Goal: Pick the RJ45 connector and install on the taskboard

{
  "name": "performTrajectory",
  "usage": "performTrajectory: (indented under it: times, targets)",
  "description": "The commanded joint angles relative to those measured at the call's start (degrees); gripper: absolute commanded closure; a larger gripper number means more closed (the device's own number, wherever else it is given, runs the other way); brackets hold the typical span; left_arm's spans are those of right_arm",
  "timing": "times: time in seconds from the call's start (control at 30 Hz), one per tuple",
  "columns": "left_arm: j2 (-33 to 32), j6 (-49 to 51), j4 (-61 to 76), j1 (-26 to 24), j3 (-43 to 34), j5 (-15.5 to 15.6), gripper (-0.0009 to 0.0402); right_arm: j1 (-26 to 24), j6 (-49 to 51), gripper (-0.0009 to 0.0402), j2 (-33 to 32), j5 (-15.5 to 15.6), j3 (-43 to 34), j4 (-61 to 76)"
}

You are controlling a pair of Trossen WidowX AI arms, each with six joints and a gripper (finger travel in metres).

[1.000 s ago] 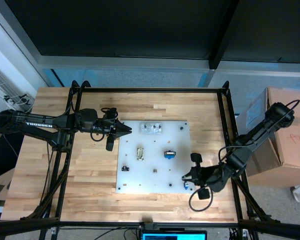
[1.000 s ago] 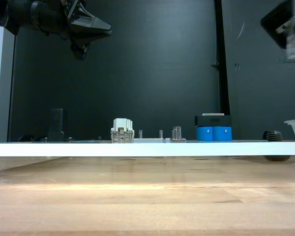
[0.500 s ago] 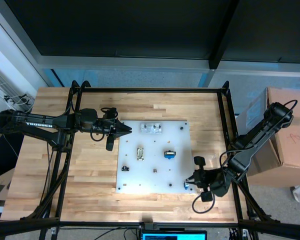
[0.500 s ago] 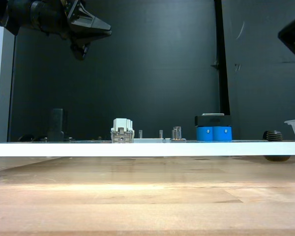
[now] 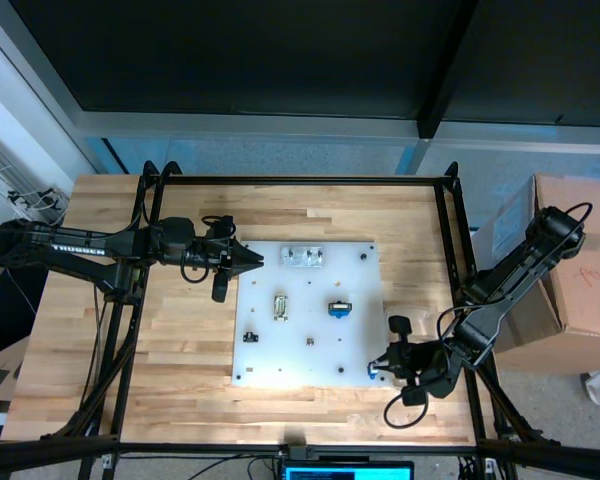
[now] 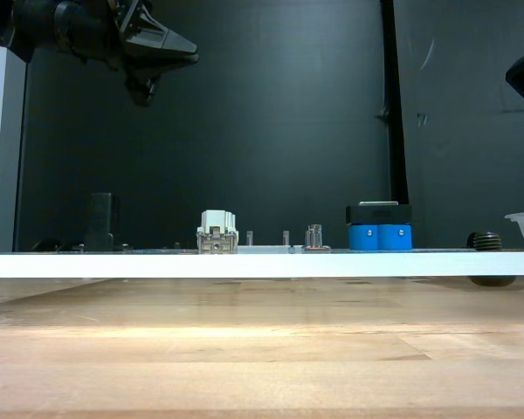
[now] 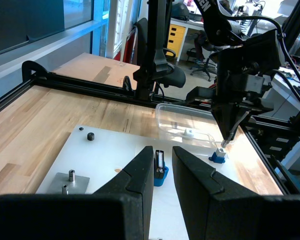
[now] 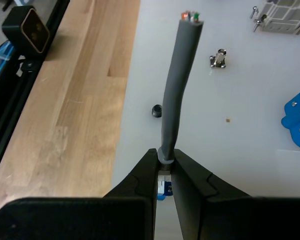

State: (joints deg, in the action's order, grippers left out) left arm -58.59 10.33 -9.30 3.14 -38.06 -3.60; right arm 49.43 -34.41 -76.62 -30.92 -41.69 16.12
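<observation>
Right pincer clamps RJ45 connector, taskboard near-right corner; left pincer agape over far-left edge.

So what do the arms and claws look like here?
Both arms are matte black with looping black cables; the left arm carries white lettering. Left claw, above the board's far left edge, and right claw, gripping the RJ45 connector at its near right corner, have tapered black fingers.

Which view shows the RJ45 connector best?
Right wrist view: the RJ45 connector is pinched in the right gripper at the blue seat, depth unclear. Left wrist view shows it small, far off; high view hides it under the gripper; low view lacks it. The left gripper hangs open over the board's left edge.
</observation>
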Motion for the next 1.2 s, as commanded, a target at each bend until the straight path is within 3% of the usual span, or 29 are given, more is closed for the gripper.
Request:
performTrajectory:
  times: [0.03, 1.2]
  targets:
    - [0.0, 0.0, 0.0, 0.02, -0.02, 0.0, 0.0344, 0.09, -0.68, 0.0393, -0.87, -0.59, 0.0, -0.28]
    - [0.0, 0.0, 0.0, 0.02, -0.02, -0.02, 0.0344, 1.99, -4.13, 0.0393, -1.51, -0.98, 1.79, -1.92]
